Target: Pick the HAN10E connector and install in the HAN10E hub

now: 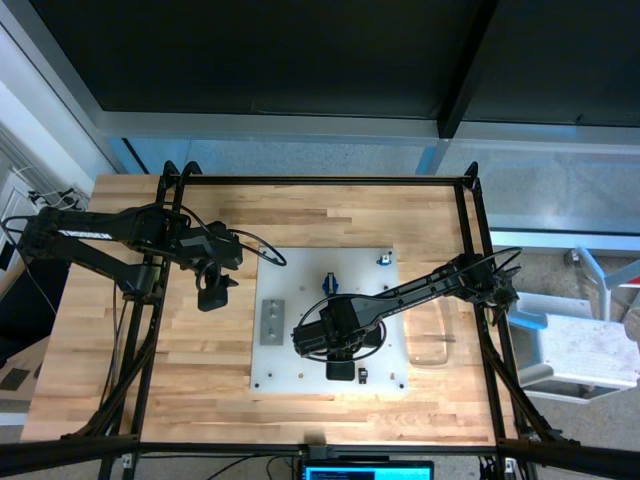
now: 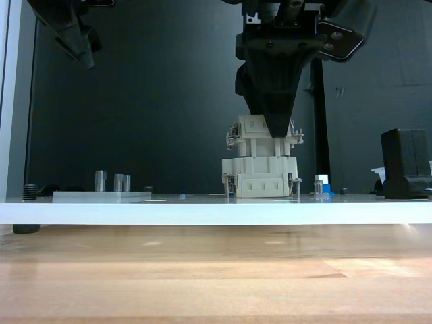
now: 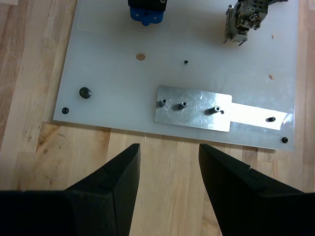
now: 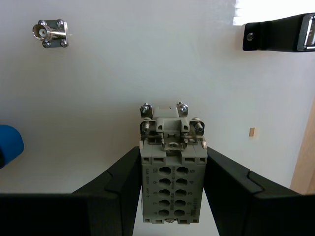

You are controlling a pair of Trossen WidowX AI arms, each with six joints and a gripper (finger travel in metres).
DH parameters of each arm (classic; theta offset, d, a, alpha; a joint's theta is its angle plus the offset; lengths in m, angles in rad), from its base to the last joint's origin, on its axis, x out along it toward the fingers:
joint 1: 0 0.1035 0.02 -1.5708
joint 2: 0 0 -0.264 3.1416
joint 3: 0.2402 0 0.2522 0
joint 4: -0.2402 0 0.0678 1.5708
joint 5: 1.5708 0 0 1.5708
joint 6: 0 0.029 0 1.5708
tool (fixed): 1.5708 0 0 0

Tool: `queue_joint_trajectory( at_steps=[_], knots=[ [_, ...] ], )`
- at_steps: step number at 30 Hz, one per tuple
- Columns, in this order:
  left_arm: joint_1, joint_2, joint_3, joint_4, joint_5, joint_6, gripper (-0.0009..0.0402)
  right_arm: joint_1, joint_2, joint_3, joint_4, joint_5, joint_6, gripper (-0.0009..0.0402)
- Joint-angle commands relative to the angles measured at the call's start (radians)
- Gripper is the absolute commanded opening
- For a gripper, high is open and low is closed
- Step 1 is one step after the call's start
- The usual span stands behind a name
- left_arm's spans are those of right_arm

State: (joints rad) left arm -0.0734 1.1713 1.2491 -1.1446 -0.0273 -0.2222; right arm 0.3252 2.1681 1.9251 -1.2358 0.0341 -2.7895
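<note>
Pale grey-beige HAN10E connector [image 4: 172,189] is clamped between the fingers of the right gripper [image 2: 277,129], which press against its two long sides. In the low view the connector stands upright directly on top of the HAN10E hub [image 2: 260,179], the two meeting, toward the near edge of the white board [image 1: 290,270]. Left gripper [image 3: 169,150] hangs above the wooden tabletop [image 1: 110,310] just left of the board, fingers spread apart, holding nothing.

Butcher-block wooden table [image 1: 85,340] fills the scene, black metal frame [image 1: 320,180] along its far edge. Beyond it, a dark wall panel [image 1: 280,50]. Monitor [image 1: 368,471] glowing blue at the table's near edge.
</note>
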Motion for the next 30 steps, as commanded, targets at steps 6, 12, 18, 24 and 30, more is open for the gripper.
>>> queue_joint_trajectory(
  at_steps=[6, 12, 18, 24, 30],
  knots=[
    [0.000, 0.000, 0.001, 0.001, 0.000, 0.000, 0.0162, 0.000, 0.003, -0.001, 0.018, 0.010, -0.017, 0.0000],
    [0.000, 0.000, 0.000, 0.000, 0.000, 0.000, 0.0161, -0.001, 0.003, -0.008, 0.016, 0.018, -0.021, 0.0000],
    [0.000, 0.000, 0.001, 0.000, 0.000, 0.000, 0.0161, -0.004, 0.003, -0.014, 0.017, 0.018, -0.021, 0.0000],
    [0.000, 0.000, 0.001, 0.000, 0.000, 0.000, 0.0160, -0.005, 0.003, -0.020, 0.021, 0.018, -0.025, 0.0000],
    [0.000, 0.000, 0.001, 0.001, 0.000, 0.000, 0.0161, -0.004, 0.003, -0.020, 0.022, -0.010, -0.025, 0.0000]
  ],
)
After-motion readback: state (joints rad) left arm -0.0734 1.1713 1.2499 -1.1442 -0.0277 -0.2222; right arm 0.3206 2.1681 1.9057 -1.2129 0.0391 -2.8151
